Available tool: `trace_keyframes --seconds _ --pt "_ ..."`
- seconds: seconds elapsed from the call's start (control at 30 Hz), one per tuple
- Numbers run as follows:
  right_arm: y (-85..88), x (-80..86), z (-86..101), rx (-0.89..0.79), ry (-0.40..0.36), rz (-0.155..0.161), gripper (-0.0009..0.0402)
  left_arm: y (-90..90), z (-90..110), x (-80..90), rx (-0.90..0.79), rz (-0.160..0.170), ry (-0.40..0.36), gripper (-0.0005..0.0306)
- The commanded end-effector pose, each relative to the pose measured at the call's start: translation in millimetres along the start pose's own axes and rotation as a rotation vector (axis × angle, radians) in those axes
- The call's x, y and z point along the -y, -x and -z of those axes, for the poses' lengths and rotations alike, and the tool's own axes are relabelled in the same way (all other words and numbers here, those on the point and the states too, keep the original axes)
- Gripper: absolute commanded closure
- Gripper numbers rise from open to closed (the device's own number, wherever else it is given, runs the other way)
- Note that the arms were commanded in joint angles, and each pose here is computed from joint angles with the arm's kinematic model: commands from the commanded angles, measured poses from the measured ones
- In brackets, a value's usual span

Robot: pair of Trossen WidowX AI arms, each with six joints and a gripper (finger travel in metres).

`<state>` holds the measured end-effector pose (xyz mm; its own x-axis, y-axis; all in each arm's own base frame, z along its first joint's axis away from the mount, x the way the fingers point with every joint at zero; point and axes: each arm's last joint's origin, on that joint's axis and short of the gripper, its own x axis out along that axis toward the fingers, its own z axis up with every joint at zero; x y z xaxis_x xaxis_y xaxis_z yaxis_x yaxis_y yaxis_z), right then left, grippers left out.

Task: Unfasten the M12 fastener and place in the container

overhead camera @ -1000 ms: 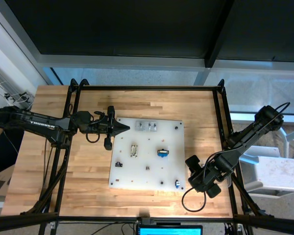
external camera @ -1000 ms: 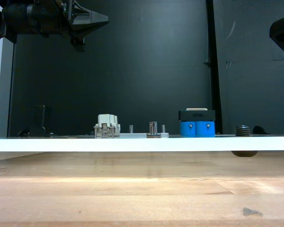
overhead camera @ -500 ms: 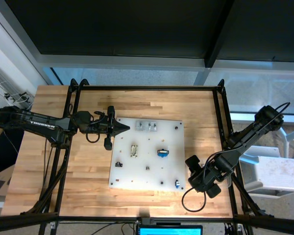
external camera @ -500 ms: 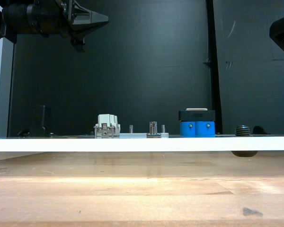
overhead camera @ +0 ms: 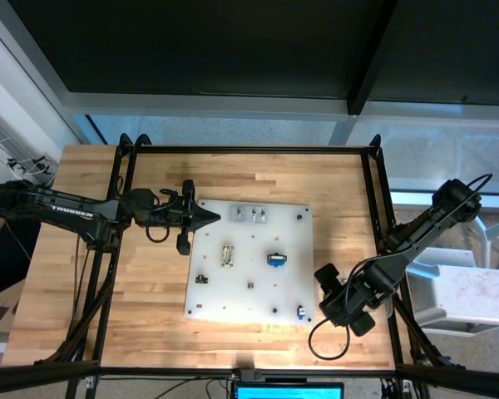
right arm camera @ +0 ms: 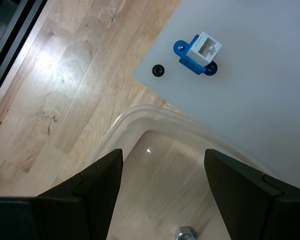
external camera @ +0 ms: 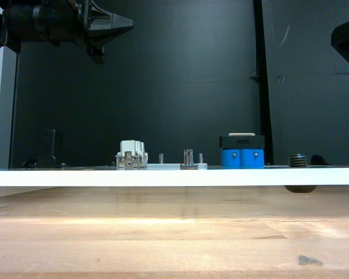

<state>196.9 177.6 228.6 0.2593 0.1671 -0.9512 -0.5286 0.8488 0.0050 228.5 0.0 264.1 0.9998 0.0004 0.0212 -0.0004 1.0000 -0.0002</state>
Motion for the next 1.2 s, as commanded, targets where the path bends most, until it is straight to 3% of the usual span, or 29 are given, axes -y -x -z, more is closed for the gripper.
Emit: trace_keyframes --seconds 0.03,1.2 --pt "0.1 -0.1 -0.1 0.001 0.0 0.0 0.0164 -0.1 0.0 0.0 0.0 0.0 0.0 0.03" --pt "0.1 -0.3 -1.2 0.012 -0.001 -0.002 0.0164 -0.1 0.0 0.0 0.0 0.0 0.0 0.03"
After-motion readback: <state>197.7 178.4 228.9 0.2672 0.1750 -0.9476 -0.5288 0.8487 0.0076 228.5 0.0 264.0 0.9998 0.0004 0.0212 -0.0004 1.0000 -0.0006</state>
